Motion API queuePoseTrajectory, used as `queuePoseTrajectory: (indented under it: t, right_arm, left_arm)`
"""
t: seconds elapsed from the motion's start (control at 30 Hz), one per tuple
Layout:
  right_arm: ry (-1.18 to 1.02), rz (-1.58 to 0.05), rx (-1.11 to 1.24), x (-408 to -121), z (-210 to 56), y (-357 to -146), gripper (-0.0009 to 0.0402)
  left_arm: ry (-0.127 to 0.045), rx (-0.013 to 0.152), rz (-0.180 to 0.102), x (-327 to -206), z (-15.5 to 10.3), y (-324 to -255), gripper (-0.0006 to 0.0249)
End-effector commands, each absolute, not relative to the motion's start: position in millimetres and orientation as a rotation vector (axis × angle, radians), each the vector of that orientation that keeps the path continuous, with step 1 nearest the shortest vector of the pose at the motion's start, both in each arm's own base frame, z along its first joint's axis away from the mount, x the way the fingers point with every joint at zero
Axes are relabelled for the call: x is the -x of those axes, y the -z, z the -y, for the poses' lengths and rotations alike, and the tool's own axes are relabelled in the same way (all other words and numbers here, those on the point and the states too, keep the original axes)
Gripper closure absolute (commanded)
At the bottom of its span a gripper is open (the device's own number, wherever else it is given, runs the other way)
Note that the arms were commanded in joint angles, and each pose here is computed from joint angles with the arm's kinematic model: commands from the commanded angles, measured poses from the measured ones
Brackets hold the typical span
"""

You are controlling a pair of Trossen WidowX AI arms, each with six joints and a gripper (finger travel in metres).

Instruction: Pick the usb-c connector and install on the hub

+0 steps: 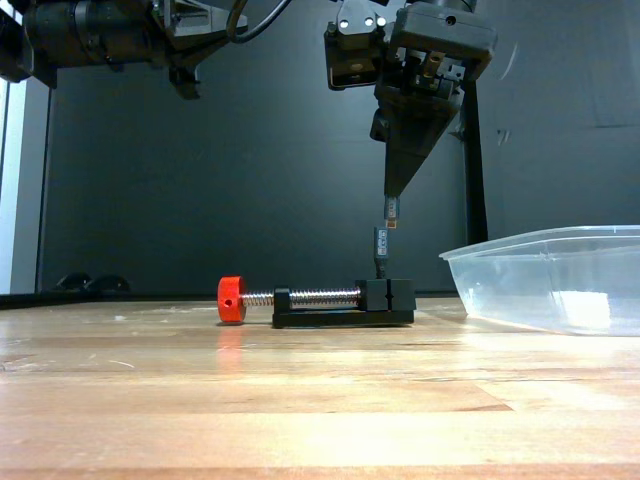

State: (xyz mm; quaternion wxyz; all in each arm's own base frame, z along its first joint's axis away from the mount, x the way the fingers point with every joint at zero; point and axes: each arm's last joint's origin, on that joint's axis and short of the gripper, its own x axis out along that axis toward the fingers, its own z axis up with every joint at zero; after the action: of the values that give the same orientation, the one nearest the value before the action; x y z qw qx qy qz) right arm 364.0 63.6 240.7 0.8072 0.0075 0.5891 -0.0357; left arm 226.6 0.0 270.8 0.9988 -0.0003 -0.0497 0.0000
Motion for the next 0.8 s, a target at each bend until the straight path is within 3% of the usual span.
queuePoseTrajectory:
  t: [0.03,0.37,0.8]
  right_arm:
    - [0.075,-1.247,-0.018,-364.2,-63.6,-247.4,0.0393]
    - [0.073,-1.231,-0.020,-368.2,-64.3,-263.1,0.0393]
    - [0.055,-1.241,0.009,-371.3,-64.9,-257.0,0.0393]
  left_arm:
    - [0.000,0.000,0.099,-226.7,0.0,-270.7,0.0243]
    - [0.000,0.000,0.099,-226.6,0.0,-270.8,0.0243]
    - [0.000,0.000,0.099,-226.6,0.0,-270.8,0.0243]
